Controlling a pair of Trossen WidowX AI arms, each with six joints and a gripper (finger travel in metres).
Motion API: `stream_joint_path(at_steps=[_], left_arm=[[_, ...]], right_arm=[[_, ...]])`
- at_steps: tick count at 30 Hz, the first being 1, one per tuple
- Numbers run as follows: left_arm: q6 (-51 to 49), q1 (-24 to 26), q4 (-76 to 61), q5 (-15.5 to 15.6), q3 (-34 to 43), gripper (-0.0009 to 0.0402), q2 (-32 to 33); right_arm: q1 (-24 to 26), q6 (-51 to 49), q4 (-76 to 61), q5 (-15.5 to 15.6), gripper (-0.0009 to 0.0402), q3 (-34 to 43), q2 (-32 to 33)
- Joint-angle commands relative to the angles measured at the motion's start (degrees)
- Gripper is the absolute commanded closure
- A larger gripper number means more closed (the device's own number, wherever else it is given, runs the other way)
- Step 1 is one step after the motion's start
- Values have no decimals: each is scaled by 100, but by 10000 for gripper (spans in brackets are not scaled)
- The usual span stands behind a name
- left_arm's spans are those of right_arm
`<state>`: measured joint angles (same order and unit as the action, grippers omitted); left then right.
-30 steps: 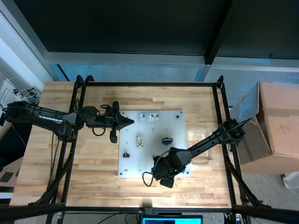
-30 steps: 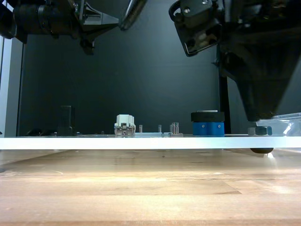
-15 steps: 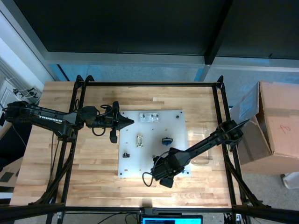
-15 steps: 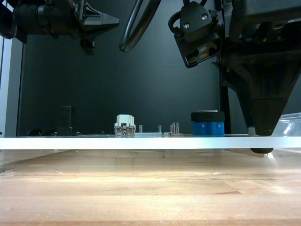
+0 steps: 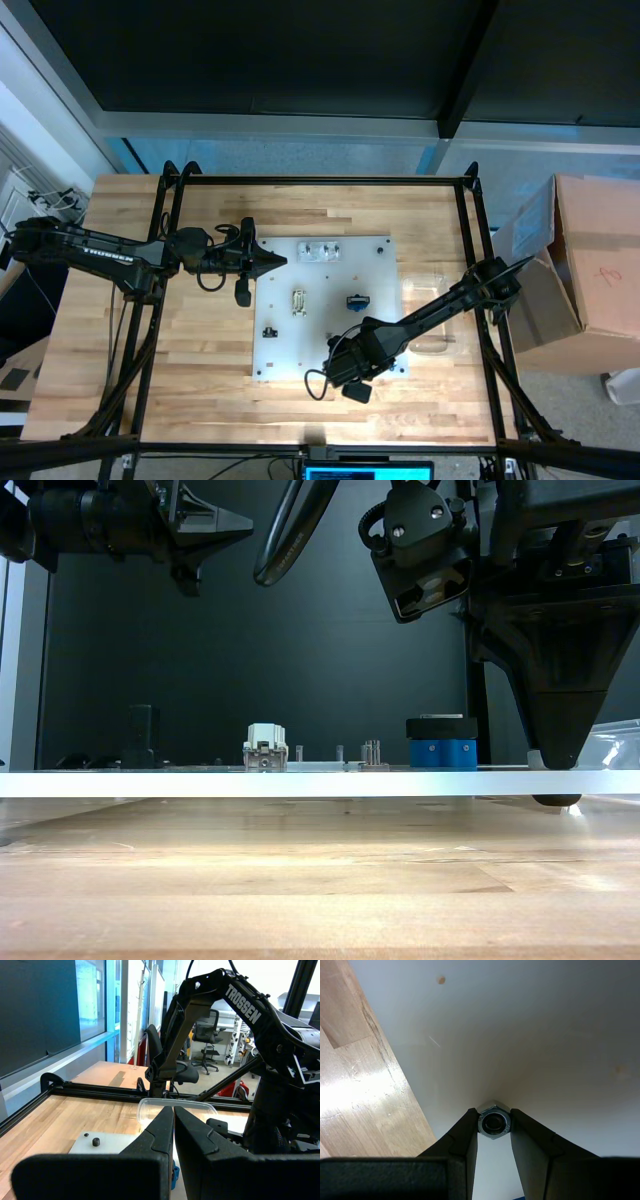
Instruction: Unfasten the M12 nut and place it in the container
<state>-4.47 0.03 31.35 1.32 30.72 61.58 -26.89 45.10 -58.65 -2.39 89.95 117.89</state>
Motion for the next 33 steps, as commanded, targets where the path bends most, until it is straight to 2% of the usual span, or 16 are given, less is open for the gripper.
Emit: stream_joint_path(at_steps=[1, 7, 17, 33], left_arm=[[0, -2, 2, 0, 0, 393, 2], [0, -2, 2, 0, 0, 393, 2], [0, -2, 2, 0, 0, 393, 2], [0, -2, 2, 0, 0, 393, 2]], right_arm=[[-2, -291, 7, -11, 395, 2, -2], [-4, -1403, 7, -4, 377, 2, -2], [0, -5086, -7, 0, 368, 2, -13], [2, -9888, -15, 2, 368, 2, -24]])
